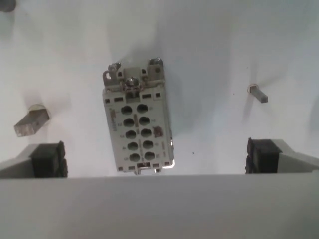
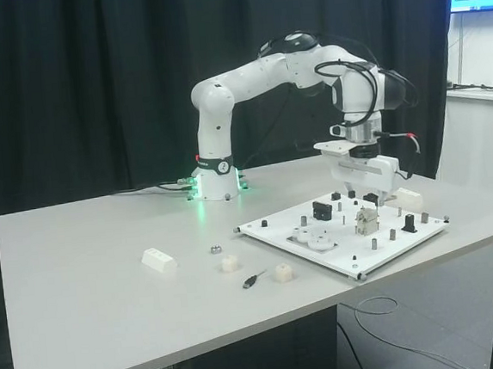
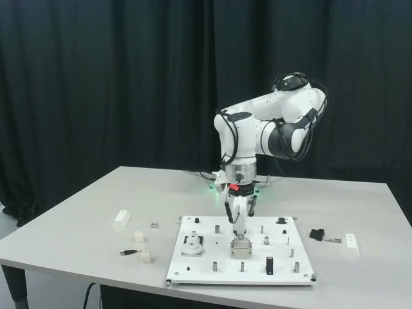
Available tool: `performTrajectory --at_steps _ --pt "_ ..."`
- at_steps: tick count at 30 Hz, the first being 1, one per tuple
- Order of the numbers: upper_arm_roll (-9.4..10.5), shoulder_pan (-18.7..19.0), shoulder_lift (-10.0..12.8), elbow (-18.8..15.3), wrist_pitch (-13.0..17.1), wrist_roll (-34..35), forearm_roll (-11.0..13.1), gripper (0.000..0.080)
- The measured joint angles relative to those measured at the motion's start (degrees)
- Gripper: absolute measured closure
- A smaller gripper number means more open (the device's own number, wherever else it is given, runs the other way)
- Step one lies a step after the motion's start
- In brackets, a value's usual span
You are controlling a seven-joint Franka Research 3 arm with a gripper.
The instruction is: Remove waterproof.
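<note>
The waterproof connector (image 1: 138,130) is a grey-white block with two rows of round holes and a metal bracket at one end. It stands on the white board (image 2: 268,232) near the board's middle (image 2: 367,220) (image 3: 241,249). My gripper (image 1: 155,157) hangs straight above it (image 2: 364,196) (image 3: 239,230), open. The black pads (image 1: 50,159) stand wide apart, one on each side of the connector, and touch nothing. Nothing is held.
Short pegs (image 1: 31,122) (image 1: 258,93), black pieces (image 2: 322,210) and a round white part (image 3: 192,246) stand on the board around the connector. Loose white blocks (image 2: 159,259) (image 2: 230,263) and a small black pin (image 2: 253,279) lie on the grey table. Another white block (image 3: 351,244) lies beyond the board's other side.
</note>
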Motion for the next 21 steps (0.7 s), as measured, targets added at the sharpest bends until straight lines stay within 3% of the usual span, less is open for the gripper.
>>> performTrajectory --at_steps 21 --pt "1.58 -1.43 0.11 1.36 0.01 0.22 0.00 0.0003"
